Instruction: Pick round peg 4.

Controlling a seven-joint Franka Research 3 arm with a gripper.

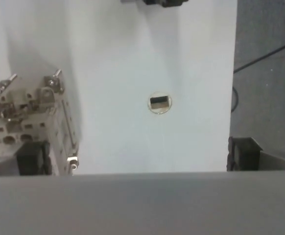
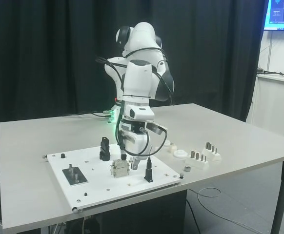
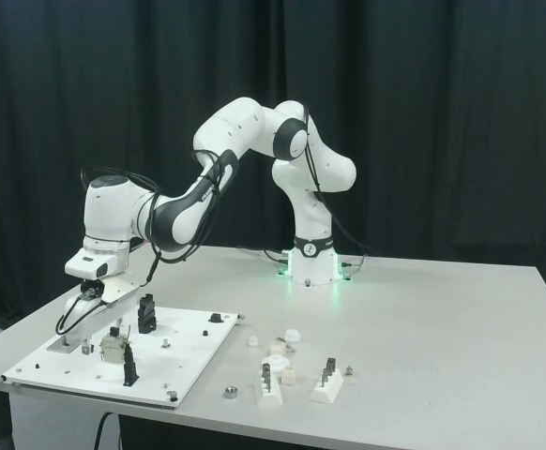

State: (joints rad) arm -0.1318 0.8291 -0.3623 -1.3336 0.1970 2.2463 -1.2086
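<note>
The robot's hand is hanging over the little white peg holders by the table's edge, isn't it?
Not quite. The hand hangs over the white board, above the small connector block, not over the peg holders. Those holders sit off to the side on the grey table, away from the arm. The second room view shows this most clearly.

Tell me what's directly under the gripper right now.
The gripper hangs over the white board. Below it the wrist view shows bare board with a small round socket and a metal connector block beside it. No pegs lie there; the fingertips are hidden.
</note>
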